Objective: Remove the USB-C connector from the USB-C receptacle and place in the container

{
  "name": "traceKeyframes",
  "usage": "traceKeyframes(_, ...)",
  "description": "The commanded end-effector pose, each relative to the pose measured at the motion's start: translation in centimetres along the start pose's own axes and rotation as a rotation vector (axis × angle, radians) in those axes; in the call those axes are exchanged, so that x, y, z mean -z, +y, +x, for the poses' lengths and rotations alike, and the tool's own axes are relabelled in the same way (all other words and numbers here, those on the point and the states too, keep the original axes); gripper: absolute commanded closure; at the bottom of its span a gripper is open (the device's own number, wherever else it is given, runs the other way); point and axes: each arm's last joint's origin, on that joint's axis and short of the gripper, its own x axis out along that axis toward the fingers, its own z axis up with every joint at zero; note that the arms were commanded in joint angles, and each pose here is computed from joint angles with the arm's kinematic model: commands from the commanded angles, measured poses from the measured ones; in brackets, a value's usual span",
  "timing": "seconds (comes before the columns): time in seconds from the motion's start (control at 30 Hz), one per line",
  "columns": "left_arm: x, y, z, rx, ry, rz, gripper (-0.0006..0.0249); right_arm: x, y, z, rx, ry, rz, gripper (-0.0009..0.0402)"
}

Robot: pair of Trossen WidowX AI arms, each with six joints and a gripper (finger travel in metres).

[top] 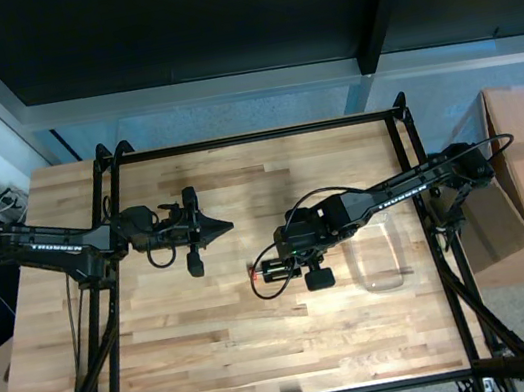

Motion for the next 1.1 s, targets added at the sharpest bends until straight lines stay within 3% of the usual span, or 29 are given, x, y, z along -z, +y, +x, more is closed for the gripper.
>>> traceKeyframes(0.03, 0.0, 0.0, 0.0, 0.000, 0.000, 0.000, 0.0243, 0.0, 0.0, 0.1, -0.001, -0.005, 0.000, 0.0393)
traceKeyframes(0.7, 0.0, 0.0, 0.0, 0.000, 0.000, 0.000, 0.0243, 1.5, 0.2, 2.5, -0.001, 0.008, 0.020, 0.0392)
traceKeyframes(1.1, 0.0, 0.0, 0.0, 0.000, 0.000, 0.000, 0.0243, 2.1, 0.2, 3.5, -0.001, -0.001, 0.030, 0.0356)
